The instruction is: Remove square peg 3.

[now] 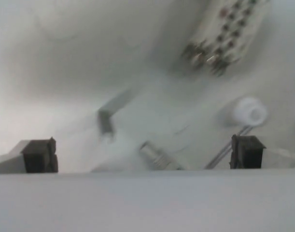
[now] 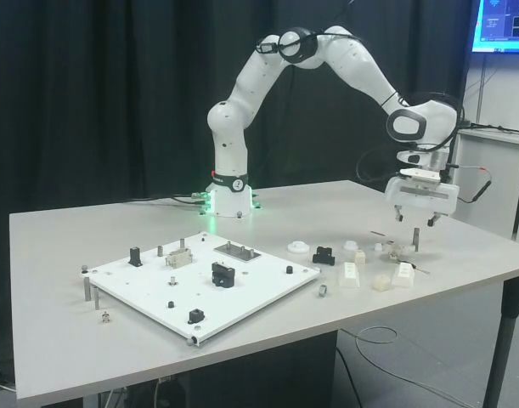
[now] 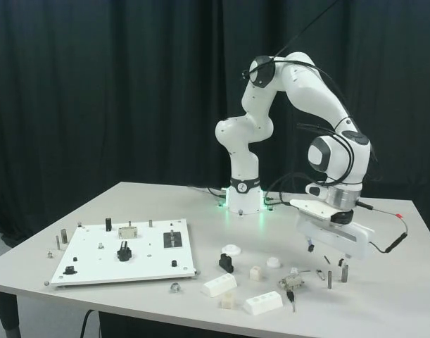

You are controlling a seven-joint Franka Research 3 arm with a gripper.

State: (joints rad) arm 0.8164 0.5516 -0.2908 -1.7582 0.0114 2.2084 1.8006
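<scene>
Gripper (image 2: pixel 416 223) hangs above the loose parts, fingers spread wide, nothing between them. White board (image 2: pixel 267 280) lies well apart, toward the table's far end. Cannot tell which upright post is square peg 3; likely on that board, axis vertical.

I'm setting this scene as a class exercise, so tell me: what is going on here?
A white robot arm hangs its pincer open and empty above loose parts on the grey table, beside the white assembly board. It holds nothing; the board's fittings sit untouched, well away from the pincer. Which piece is square peg 3 cannot be told from here.
</scene>
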